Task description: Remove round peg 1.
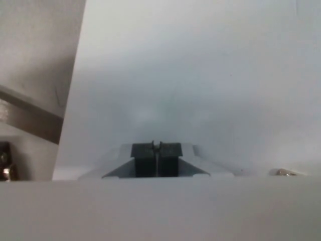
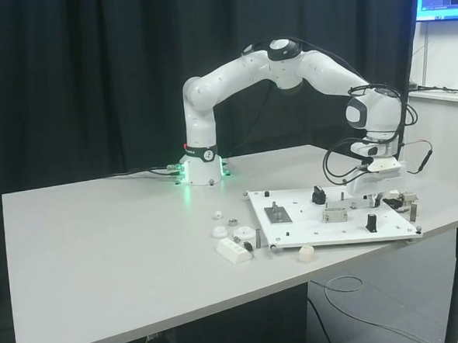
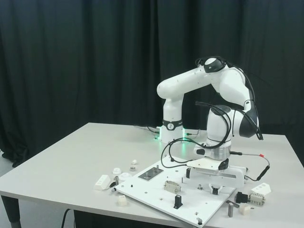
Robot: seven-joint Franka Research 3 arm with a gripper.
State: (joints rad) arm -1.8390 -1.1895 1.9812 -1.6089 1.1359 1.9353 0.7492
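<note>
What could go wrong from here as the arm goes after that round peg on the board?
The hand sits low over the white board with its black fingers together; shut like this it cannot get around a peg and may press on the board instead. Black cables loop from the wrist close above the board's fixtures and could snag during a lift. Loose white parts lie on the grey table beside the board; a shifted board could knock them.

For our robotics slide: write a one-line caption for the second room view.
White Franka arm lowers its gripper onto a white assembly board, small parts scattered on the grey table.
</note>
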